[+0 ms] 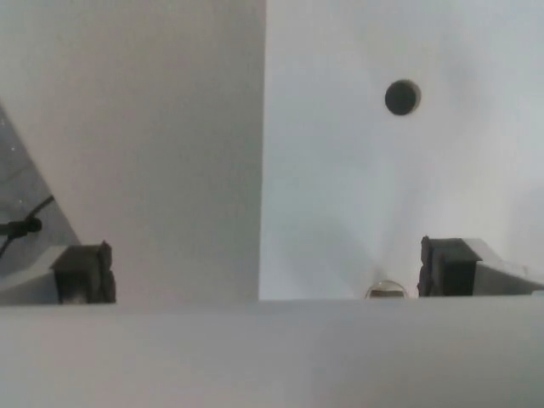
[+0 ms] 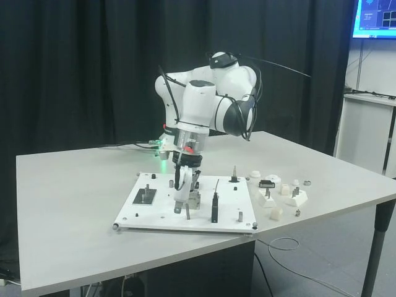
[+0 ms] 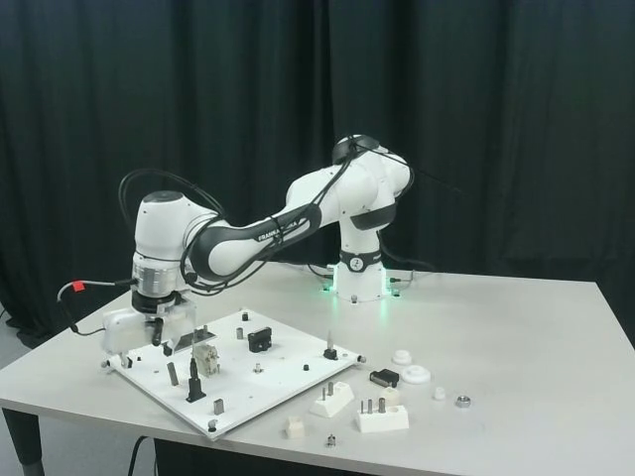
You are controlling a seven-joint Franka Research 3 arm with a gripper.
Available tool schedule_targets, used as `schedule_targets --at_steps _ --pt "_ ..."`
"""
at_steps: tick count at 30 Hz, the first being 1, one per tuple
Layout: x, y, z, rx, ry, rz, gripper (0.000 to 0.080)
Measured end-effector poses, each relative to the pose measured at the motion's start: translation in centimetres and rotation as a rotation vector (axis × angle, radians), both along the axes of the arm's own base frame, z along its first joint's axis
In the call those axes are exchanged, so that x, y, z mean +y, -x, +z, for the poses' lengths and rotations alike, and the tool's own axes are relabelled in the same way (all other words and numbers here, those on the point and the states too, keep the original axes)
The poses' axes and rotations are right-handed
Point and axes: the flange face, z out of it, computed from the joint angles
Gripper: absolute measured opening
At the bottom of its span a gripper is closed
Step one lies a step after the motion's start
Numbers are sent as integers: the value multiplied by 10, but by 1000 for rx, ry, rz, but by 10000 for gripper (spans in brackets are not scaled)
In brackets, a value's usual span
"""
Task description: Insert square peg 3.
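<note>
My gripper [image 1: 263, 270] is open, its two black fingertips [image 1: 81, 272] far apart with nothing between them. It hangs low over the white board [image 1: 382, 187], straddling one straight edge of it. A round black hole [image 1: 402, 97] lies in the board ahead of the fingers. In the room views the gripper [image 2: 185, 184] [image 3: 167, 337] is near the board's [image 3: 288, 382] left end. Several short pegs stand on the board, among them a black one [image 2: 214, 207] [image 3: 191, 382] and a grey one [image 3: 172, 375]. I cannot tell which is square peg 3.
A metal fixture [image 3: 206, 359] stands on the board close to the gripper. White blocks [image 2: 294, 197] [image 3: 382, 416] and small rings [image 3: 415, 374] lie on the grey table [image 2: 68, 185] beside the board. A pale band [image 1: 272, 357] hides the lower wrist view.
</note>
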Motion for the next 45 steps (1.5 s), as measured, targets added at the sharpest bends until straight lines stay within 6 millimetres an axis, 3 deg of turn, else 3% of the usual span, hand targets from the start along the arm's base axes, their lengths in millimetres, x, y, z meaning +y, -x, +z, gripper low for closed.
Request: schedule_targets --at_steps 17,28,45 --pt "-1 -5 13 -14 20 12 800" --pt "7 -19 7 -41 26 38 800" --pt "14 -24 -2 -41 27 27 800"
